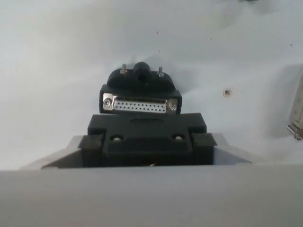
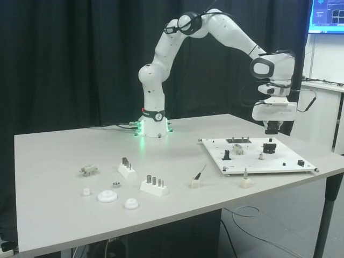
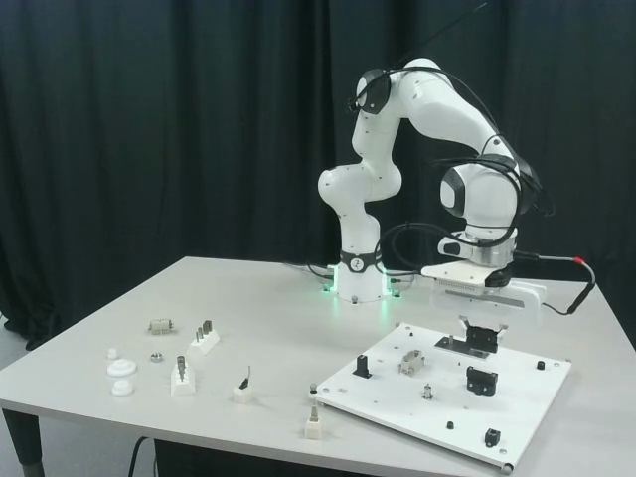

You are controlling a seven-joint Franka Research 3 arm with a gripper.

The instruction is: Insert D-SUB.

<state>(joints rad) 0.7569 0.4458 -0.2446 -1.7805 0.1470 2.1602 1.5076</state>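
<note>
The hand (image 1: pixel 144 142) grips a black D-SUB plug (image 1: pixel 147 135) tight between its fingers. To do this step well, it should come straight down, keep the plug level, and line up its long side with the socket (image 1: pixel 140 105) before it pushes softly. The socket sits on the white board (image 3: pixel 517 412), right under the hand and just ahead of the plug.
</note>
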